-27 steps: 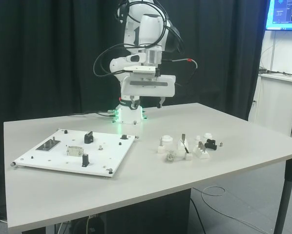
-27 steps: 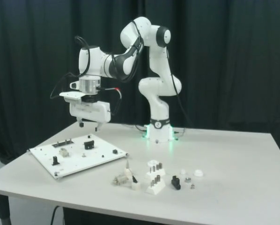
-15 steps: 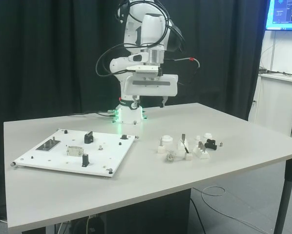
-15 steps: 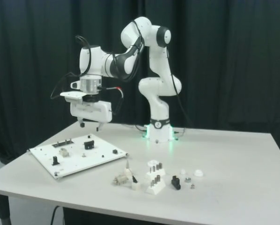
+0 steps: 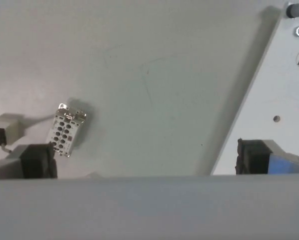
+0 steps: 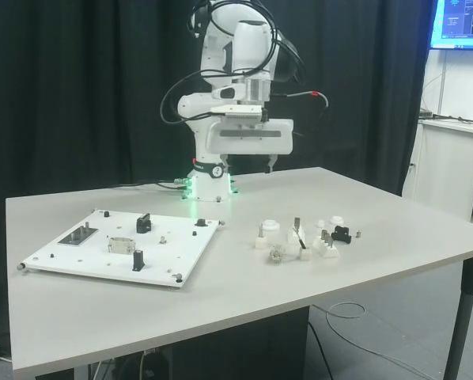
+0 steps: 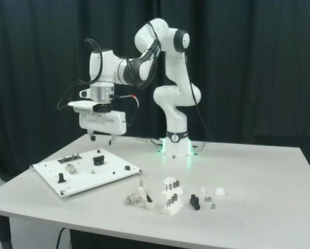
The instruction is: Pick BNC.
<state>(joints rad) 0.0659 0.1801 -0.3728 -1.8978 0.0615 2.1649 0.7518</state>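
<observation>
Your gripper (image 6: 247, 166) is hanging high over the grey table (image 6: 379, 206), up around 1 o'clock from the white board (image 6: 86, 257) in the first room view. Fingers (image 5: 37, 160) are spread wide, nothing between them. The small parts cluster (image 6: 304, 237) sits at 3 o'clock from the board, well apart from the gripper. The BNC would be somewhere in there, but I honestly can't tell which piece. The wrist view shows a white multi-pin connector (image 5: 64, 130) lying on the table.

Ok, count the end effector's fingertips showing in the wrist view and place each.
2. One black fingertip sits beside the white multi-pin connector; the other is over the edge of the white board.
</observation>
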